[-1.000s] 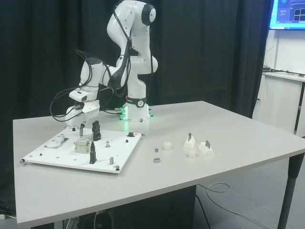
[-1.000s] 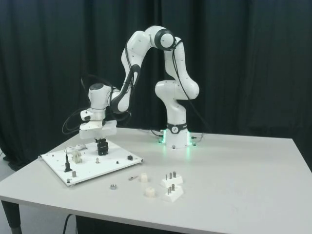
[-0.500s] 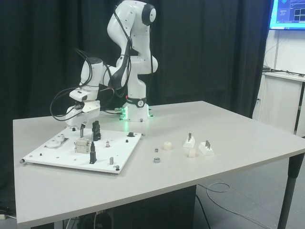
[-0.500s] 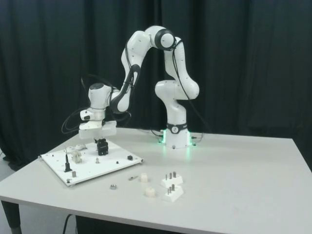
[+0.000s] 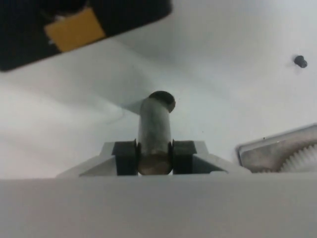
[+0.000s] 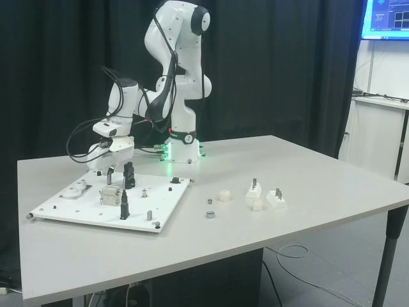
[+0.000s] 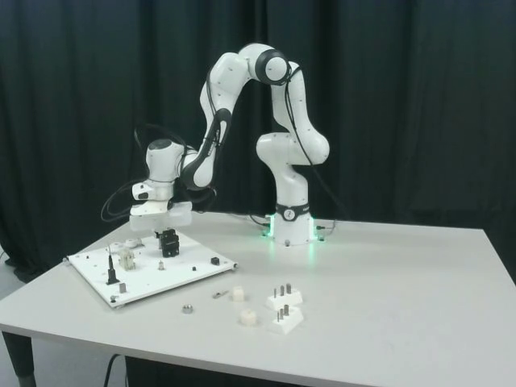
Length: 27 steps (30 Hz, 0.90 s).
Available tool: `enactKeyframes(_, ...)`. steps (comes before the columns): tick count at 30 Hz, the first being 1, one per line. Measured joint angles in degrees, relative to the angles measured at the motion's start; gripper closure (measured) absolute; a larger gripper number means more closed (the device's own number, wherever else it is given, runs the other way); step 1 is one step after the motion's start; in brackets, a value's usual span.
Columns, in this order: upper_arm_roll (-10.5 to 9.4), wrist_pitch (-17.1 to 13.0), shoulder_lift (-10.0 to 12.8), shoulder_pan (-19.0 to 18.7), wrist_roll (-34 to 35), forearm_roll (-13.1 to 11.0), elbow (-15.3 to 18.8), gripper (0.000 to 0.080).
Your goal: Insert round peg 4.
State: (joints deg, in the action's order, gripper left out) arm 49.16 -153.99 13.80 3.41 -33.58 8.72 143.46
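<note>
Gripper pinched the grey metal round peg over the white assembly board.

Wrist view: black fingers pressed on both sides of the peg, peg's far end hung just above the white board surface beside a dark shadow or hole, cannot tell which. Black block sat near the peg tip, grey toothed metal part off to one side, small black dot farther out on the board. First room view: white arm bent low over the board's rear part on the grey table, gripper just beside the black upright fixture. White peg holders stood well apart from the board, to its side on the table.
</note>
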Motion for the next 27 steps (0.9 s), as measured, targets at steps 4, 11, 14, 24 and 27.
enactKeyframes(4, 0.01, 0.0, 0.0, 0.0, 0.0, 0.0, -0.1, 0.0653)
enactKeyframes(11, -0.04, -0.1, 0.0, 0.0, 0.1, -0.3, -0.2, 0.0653)
enactKeyframes(14, -0.17, -0.1, 0.0, 0.0, 0.1, -1.2, -0.2, 0.0653)
enactKeyframes(24, -0.33, -0.1, 0.2, 0.0, 0.1, -2.9, -0.2, 0.0653)
enactKeyframes(27, -0.33, -0.1, 0.2, 0.0, 0.1, -3.0, -0.3, 0.0653)
